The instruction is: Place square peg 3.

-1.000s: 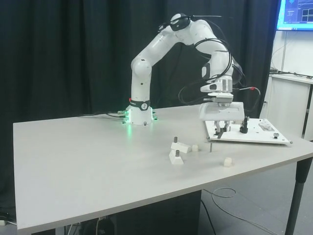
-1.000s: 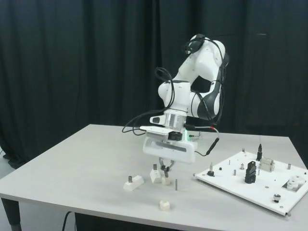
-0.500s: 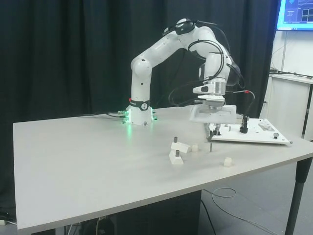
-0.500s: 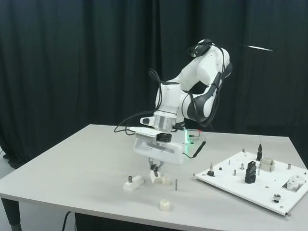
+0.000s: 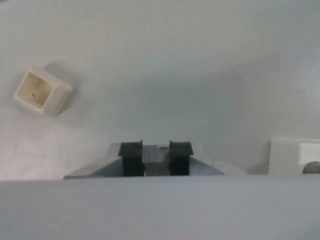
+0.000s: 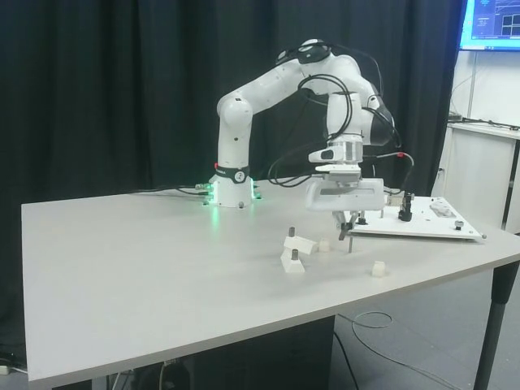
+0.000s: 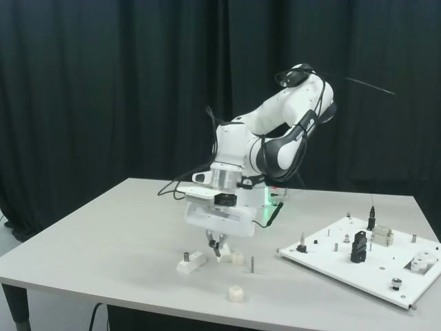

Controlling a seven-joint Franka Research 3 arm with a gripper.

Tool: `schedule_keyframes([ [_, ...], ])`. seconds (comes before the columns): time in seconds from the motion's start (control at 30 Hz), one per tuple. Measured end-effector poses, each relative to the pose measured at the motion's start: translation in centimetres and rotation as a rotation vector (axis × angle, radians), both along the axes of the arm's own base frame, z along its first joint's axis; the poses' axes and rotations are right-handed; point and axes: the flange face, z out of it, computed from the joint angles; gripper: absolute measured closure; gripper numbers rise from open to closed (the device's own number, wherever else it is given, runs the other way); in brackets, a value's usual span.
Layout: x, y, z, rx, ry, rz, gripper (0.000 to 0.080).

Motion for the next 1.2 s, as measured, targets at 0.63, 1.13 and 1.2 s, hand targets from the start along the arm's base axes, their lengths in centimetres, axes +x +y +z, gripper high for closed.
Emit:
schedule_keyframes([
  [0.63,0.2,0.2,-2.7,0.006,-0.011,0.113,0.0695],
  [1.13,0.2,0.3,-2.9,0.034,0.057,0.131,0.043],
  [1.2,0.2,0.2,-2.7,0.043,0.068,0.132,0.043],
])
